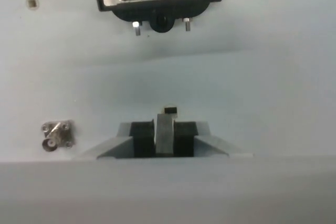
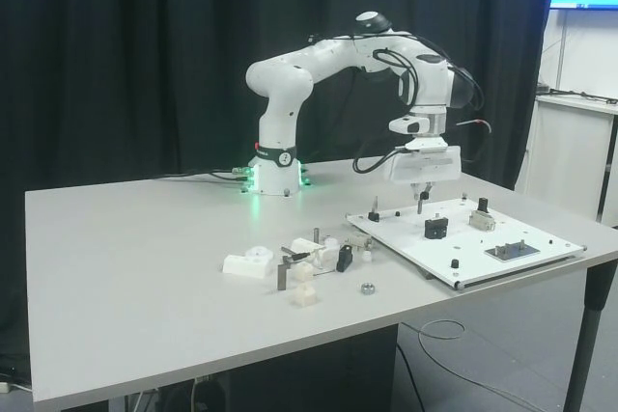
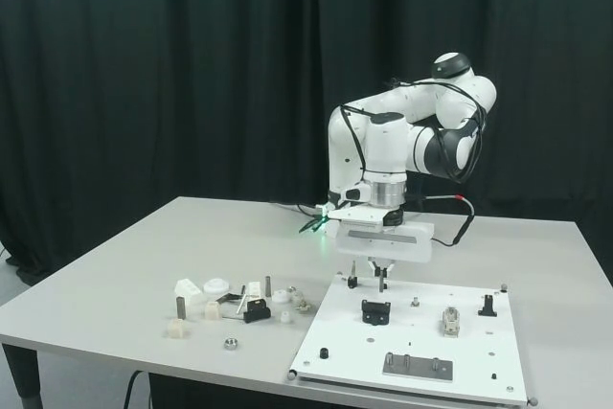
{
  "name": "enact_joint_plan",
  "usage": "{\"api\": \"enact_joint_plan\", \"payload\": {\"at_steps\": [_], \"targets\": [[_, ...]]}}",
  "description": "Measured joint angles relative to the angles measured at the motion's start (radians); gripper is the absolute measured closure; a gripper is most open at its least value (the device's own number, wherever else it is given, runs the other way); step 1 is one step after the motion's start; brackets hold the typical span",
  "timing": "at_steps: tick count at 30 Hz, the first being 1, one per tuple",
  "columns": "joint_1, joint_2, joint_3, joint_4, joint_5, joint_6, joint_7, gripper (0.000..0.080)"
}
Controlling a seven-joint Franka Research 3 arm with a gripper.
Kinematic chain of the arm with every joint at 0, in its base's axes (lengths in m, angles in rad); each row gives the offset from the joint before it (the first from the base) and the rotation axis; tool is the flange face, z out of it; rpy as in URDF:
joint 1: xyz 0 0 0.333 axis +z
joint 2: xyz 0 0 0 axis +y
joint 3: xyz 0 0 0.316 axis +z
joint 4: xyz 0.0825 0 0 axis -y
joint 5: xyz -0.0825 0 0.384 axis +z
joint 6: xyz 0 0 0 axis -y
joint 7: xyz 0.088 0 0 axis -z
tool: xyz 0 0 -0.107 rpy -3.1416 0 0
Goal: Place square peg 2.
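We are holding the square peg clamped in our gripper just above the white board, near its back edge; insertion remains

The square peg is a slim grey bar of square section, standing upright between the black finger pads of the gripper. It hangs low over the white board, near that board's edge toward the arm's base, at about 11 o'clock from the black connector block in the second room view.
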Motion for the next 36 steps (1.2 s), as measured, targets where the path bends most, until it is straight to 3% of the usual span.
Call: {"api": "enact_joint_plan", "payload": {"at_steps": [8, 16, 36], "targets": [[-0.018, 0.000, -0.011, 0.000, -0.052, 0.057, 0.000, 0.0732], [-0.077, 0.000, -0.015, 0.000, -0.099, 0.117, -0.035, 0.0732], [-0.285, 0.000, -0.015, 0.006, -0.104, 0.136, -0.266, 0.0732]]}}
